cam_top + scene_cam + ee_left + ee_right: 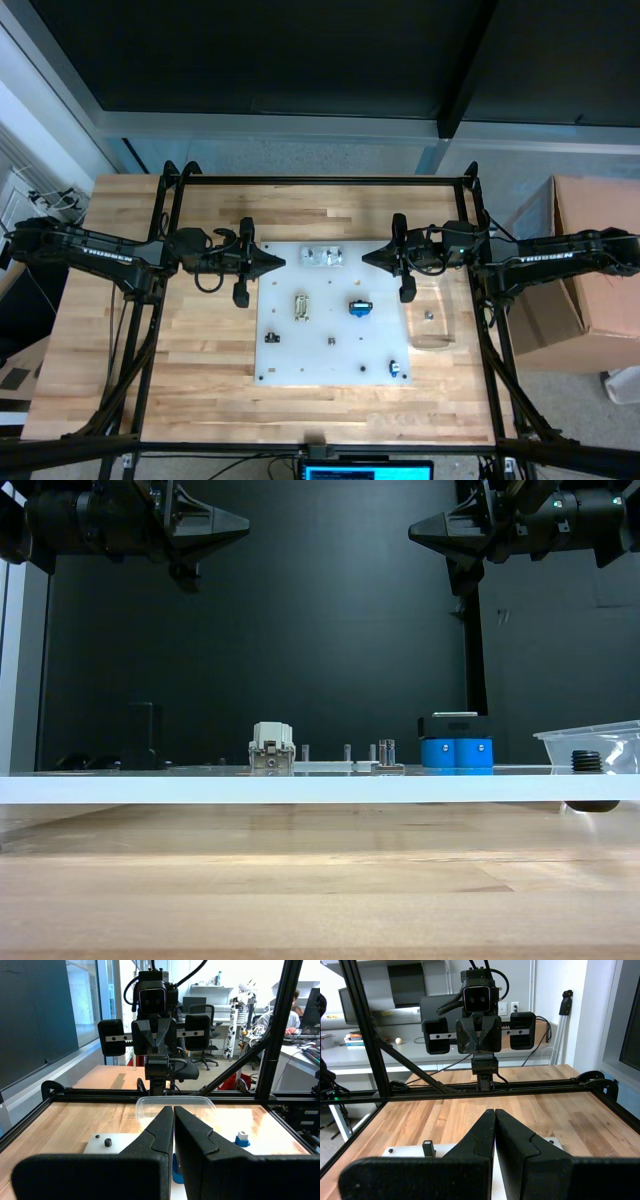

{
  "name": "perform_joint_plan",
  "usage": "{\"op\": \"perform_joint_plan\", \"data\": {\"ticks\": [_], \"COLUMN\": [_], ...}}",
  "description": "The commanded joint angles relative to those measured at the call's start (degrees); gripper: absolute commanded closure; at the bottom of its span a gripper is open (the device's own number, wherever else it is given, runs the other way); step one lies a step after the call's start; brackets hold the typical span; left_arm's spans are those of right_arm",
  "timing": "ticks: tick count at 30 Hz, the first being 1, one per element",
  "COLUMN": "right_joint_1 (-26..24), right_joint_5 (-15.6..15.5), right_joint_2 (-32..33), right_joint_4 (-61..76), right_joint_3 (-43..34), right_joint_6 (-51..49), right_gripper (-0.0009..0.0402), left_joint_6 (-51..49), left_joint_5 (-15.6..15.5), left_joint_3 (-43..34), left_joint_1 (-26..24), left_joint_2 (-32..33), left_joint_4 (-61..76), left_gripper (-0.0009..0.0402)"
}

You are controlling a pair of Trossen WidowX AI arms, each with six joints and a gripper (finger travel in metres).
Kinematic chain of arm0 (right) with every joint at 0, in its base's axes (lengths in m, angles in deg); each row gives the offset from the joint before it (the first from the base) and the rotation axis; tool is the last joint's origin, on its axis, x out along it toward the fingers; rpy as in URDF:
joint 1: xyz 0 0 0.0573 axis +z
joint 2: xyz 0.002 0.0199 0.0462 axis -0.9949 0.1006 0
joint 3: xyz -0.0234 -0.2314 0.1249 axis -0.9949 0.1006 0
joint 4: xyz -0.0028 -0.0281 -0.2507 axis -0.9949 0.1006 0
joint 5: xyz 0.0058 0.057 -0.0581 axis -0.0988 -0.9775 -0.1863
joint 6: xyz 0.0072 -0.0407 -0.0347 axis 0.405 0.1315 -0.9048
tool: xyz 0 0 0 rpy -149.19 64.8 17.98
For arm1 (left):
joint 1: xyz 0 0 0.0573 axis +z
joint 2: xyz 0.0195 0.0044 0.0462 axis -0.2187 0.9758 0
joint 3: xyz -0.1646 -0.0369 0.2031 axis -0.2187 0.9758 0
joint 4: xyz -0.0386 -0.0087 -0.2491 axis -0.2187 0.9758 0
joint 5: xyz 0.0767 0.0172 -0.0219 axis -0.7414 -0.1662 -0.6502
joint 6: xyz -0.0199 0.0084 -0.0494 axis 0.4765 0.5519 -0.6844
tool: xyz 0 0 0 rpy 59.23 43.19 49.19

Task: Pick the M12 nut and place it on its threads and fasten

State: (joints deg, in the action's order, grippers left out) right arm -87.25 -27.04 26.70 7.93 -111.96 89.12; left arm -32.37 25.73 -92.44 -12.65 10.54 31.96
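High view: found white board (300, 360) lying mid-worktop (200, 350), carrying a beige connector (301, 307), a blue block (360, 307) and a clear block (322, 257) at its far edge. Noted cardboard box (590, 270) off the worktop's right side. Located M12 nut (428, 314) lying free in clear tray (440, 295) just right of the board, nearer than the right gripper (366, 258) and well apart from its jaws. Saw stud (586, 761) bare in low view, ribs showing. Found left gripper (280, 263) raised over the board's far left, right gripper over its far right, tips facing; jaws of both closed, gripping nothing.
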Motion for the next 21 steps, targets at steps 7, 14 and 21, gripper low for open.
{"op": "perform_joint_plan", "data": {"ticks": [7,14,21], "right_joint_1": [0.02,0.02,0.04], "right_joint_5": [0.00,-0.02,-0.13], "right_joint_2": [0.02,0.02,-0.26], "right_joint_4": [-0.11,-0.13,1.57], "right_joint_3": [0.00,0.00,-0.31], "right_joint_6": [0.02,0.02,0.07], "right_gripper": [0.0393,0.0393,0.0393], "left_joint_6": [0.02,0.02,0.02], "left_joint_5": [0.00,0.00,0.00], "left_joint_3": [0.00,0.00,0.00], "left_joint_1": [0.00,0.00,0.02], "left_joint_2": [0.02,0.02,0.02], "left_joint_4": [0.00,0.00,0.00], "left_gripper": [0.0393,0.0393,0.0393]}}
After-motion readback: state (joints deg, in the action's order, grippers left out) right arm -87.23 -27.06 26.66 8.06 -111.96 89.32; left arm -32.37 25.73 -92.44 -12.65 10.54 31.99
